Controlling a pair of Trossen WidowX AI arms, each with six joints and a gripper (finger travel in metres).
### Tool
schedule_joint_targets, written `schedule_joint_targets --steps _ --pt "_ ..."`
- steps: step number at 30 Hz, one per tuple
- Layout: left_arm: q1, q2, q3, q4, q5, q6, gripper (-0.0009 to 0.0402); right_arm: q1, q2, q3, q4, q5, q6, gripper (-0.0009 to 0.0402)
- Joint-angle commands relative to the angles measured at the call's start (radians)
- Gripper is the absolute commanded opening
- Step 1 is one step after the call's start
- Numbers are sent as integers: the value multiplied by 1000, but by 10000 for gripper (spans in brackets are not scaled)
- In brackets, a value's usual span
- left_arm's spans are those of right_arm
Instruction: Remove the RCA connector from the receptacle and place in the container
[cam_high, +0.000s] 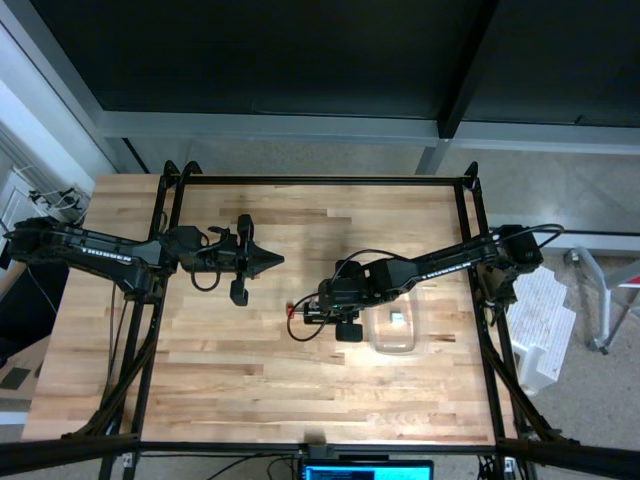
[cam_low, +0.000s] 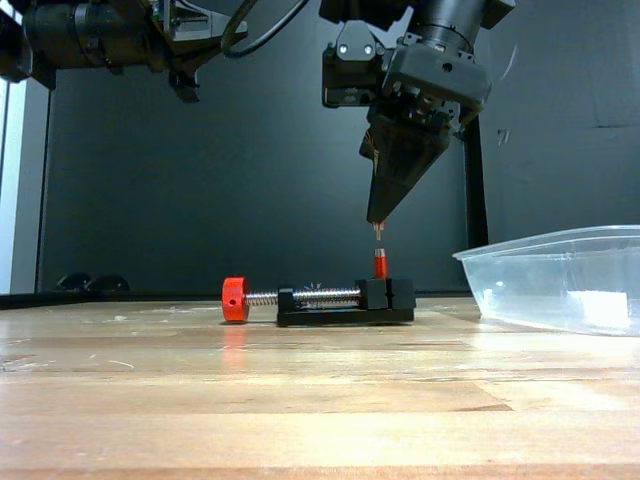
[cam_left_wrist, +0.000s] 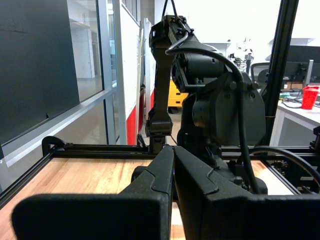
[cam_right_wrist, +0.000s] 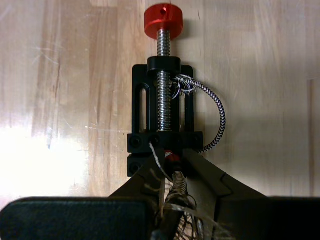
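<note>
Right end effector (cam_low: 377, 216) pinched shut on RCA connector (cam_low: 378, 232), just above receptacle (cam_low: 340, 305), mid-tabletop (cam_high: 250, 380). Container (cam_low: 540, 245) beside it, toward right edge. Left end effector (cam_high: 272, 260) closed, aloft, well apart.

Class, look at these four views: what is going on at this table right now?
The right end effector points straight down over the receptacle, pinching the tiny RCA connector at its tip, apparently just clear of it. The container sits beside it, holding only a small whitish piece. The left end effector hangs shut above the table, touching nothing.
</note>
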Motion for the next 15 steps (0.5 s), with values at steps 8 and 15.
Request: schedule_joint_targets --steps 8,15 --pt "0 0 0 0 0 0 0 15 -85 -13 -64 -10 11 0" --pt "0 0 0 0 0 0 0 40 -187 -101 -73 -8 46 0"
